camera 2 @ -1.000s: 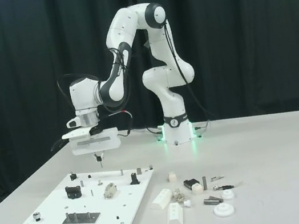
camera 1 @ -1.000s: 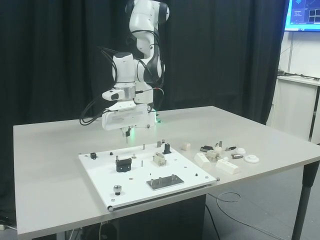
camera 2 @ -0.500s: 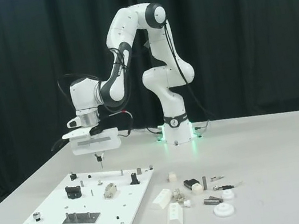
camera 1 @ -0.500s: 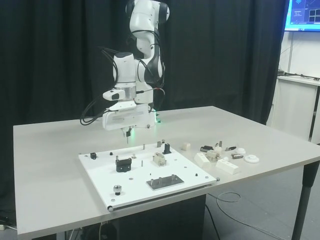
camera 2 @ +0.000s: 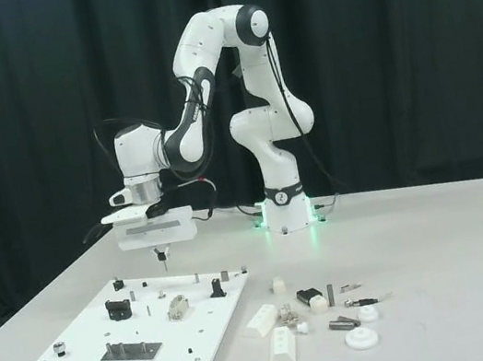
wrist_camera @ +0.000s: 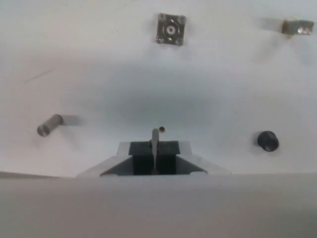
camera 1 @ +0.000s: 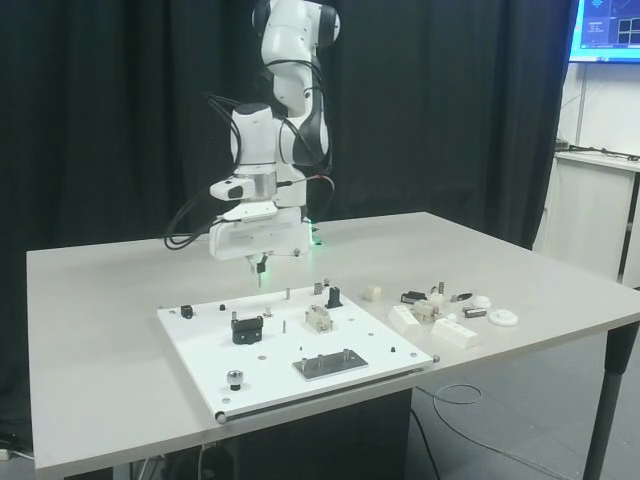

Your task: Place round peg 1.

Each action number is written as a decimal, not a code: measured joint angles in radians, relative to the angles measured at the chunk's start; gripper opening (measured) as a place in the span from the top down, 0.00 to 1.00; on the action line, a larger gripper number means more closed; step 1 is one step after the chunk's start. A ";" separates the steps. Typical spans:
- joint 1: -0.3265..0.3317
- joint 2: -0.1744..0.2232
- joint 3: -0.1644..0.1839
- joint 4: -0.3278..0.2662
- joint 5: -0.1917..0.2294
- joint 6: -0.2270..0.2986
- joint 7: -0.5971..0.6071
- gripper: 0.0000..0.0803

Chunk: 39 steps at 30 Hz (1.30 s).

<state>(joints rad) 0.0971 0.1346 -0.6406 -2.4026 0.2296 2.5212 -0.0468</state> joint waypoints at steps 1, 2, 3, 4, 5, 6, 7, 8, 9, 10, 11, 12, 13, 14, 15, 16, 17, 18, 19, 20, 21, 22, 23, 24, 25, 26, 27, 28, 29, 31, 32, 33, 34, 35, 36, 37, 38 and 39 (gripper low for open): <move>0.004 0.000 0.001 0.001 0.001 0.000 0.002 0.98; 0.008 -0.001 0.002 0.001 0.001 0.000 0.005 0.98; 0.013 -0.001 0.003 0.002 0.002 0.000 0.009 0.98; 0.018 -0.002 0.004 0.003 0.003 0.000 0.013 0.98; 0.024 -0.004 0.006 0.003 0.005 0.000 0.019 0.98; 0.030 -0.005 0.007 0.004 0.006 0.000 0.025 0.98; 0.037 -0.007 0.008 0.004 0.007 0.000 0.031 0.98; 0.044 -0.009 0.009 0.004 0.007 0.000 0.037 0.98; 0.052 -0.012 0.010 0.004 0.007 0.000 0.043 0.98; 0.059 -0.015 0.011 0.004 0.007 0.000 0.050 0.98; 0.066 -0.018 0.012 0.004 0.007 0.000 0.058 0.98; 0.074 -0.022 0.014 0.004 0.007 0.000 0.068 0.98; 0.081 -0.025 0.016 0.004 0.007 0.000 0.076 0.98; 0.087 -0.028 0.018 0.004 0.007 0.000 0.084 0.98; 0.096 -0.032 0.020 0.004 0.007 0.000 0.093 0.98; 0.104 -0.036 0.021 0.005 0.007 0.000 0.101 0.98; 0.112 -0.039 0.023 0.005 0.007 -0.001 0.109 0.98; 0.121 -0.043 0.024 0.005 0.007 -0.001 0.117 0.98; 0.128 -0.046 0.025 0.005 0.007 -0.002 0.125 0.98; 0.137 -0.049 0.026 0.005 0.007 -0.002 0.134 0.98; 0.146 -0.052 0.027 0.005 0.007 -0.003 0.144 0.98; 0.154 -0.055 0.029 0.005 0.007 -0.003 0.155 0.98; 0.163 -0.058 0.030 0.005 0.007 -0.004 0.166 0.98; 0.171 -0.061 0.032 0.005 0.007 -0.005 0.176 0.98; 0.180 -0.064 0.034 0.005 0.007 -0.006 0.187 0.98; 0.188 -0.067 0.037 0.005 0.007 -0.007 0.196 0.98; 0.196 -0.069 0.040 0.005 0.007 -0.008 0.205 0.98; 0.203 -0.072 0.044 0.005 0.007 -0.009 0.215 0.98; 0.211 -0.074 0.048 0.005 0.007 -0.009 0.228 0.98; 0.227 -0.077 0.056 0.005 0.007 -0.010 0.254 0.98; 0.235 -0.078 0.060 0.005 0.007 -0.010 0.267 0.98; 0.243 -0.079 0.065 0.006 0.007 -0.010 0.278 0.98; 0.250 -0.079 0.070 0.006 0.007 -0.010 0.290 0.98; 0.257 -0.079 0.075 0.006 0.007 -0.010 0.301 0.98; 0.265 -0.079 0.081 0.007 0.007 -0.009 0.314 0.98; 0.272 -0.079 0.088 0.007 0.007 -0.009 0.326 0.98; 0.280 -0.079 0.094 0.007 0.007 -0.009 0.341 0.98; 0.286 -0.079 0.100 0.008 0.007 -0.009 0.354 0.98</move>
